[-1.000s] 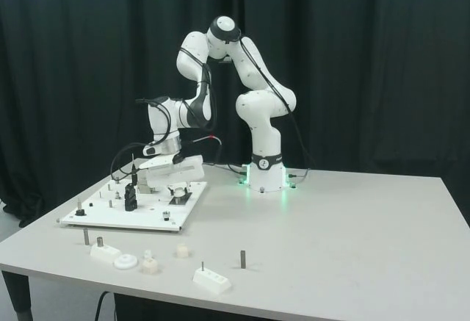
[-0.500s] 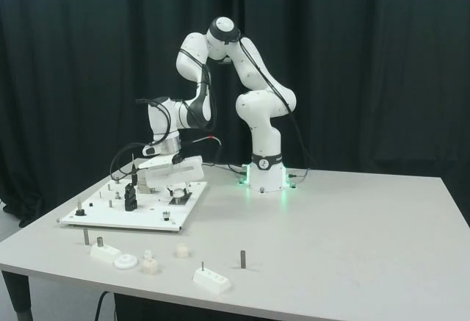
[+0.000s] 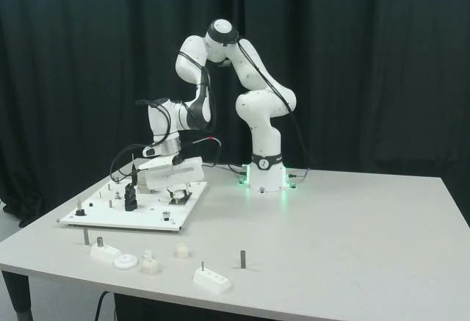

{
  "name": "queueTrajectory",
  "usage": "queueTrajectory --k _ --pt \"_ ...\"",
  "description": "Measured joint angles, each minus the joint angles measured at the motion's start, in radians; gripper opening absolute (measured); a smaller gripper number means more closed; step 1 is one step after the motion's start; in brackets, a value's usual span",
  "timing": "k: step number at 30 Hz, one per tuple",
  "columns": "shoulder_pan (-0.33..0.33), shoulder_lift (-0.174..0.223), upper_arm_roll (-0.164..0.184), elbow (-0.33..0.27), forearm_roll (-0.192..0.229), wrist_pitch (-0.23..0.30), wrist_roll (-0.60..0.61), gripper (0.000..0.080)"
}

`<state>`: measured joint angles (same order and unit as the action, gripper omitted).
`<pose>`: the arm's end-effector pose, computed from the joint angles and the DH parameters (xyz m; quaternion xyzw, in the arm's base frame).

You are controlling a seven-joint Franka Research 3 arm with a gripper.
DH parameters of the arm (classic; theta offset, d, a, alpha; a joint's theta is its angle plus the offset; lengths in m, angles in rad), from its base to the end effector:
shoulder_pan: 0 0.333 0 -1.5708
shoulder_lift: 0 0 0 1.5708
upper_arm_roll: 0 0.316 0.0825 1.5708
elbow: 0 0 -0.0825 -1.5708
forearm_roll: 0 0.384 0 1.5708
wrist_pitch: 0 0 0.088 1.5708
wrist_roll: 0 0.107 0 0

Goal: Insert medium gear.

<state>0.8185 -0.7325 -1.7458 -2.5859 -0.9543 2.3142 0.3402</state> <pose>0.2945 -0.2838 0.2077 -0.9709 0.2283 0.0236 0.0687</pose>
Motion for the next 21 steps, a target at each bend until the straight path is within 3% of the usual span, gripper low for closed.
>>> queueTrajectory --k 15,17,21 --pt "0.001 -0.013 0.039 -0.002 0.004 -0.037 0.042 0.0396" --pt "0.001 -0.017 0.048 -0.001 0.004 -0.046 0.047 0.0747" --pt "0.001 -0.02 0.066 0.0 0.003 -0.06 0.068 0.0747"
